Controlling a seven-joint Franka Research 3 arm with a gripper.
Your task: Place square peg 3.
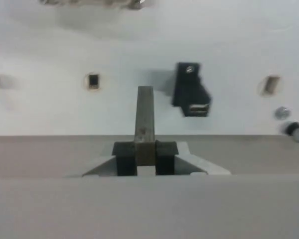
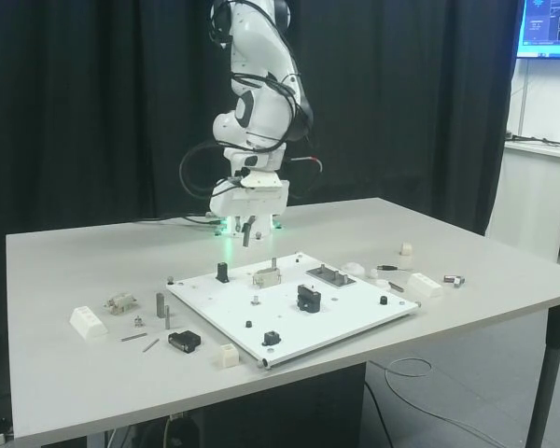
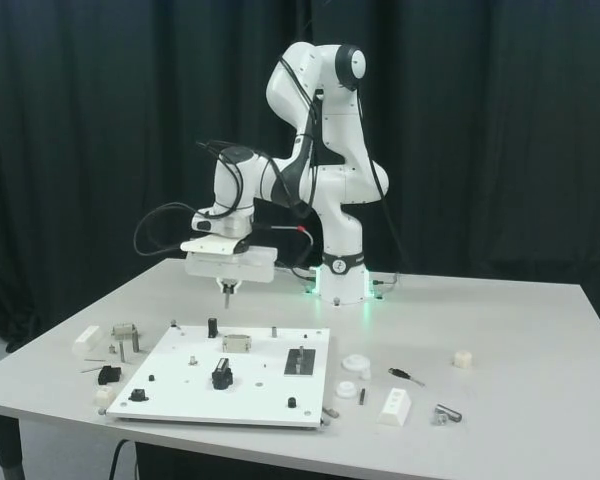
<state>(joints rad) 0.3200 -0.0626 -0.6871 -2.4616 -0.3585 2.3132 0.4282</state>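
My gripper [image 1: 145, 152] is shut on a grey square peg [image 1: 144, 114], which points down between the two black fingers [image 1: 124, 158]. In the room views the gripper [image 2: 247, 227] [image 3: 227, 288] hangs well above the far left part of the white board [image 2: 345, 322] [image 3: 265, 395], with the peg [image 2: 246, 234] held upright and clear of it. Under the peg, the wrist view shows the board with a small square hole [image 1: 93, 80] to one side, a black block [image 1: 190, 92] on the other side, and a second hole [image 1: 271, 84] further out.
Black and grey fixtures stand on the board [image 2: 307, 299] [image 2: 266, 275]. A white block [image 2: 89, 322], a black part [image 2: 184, 341] and loose pins [image 2: 161, 306] lie left of the board. White pieces [image 2: 423, 285] lie on its right. The arm's base [image 3: 342, 280] is behind it.
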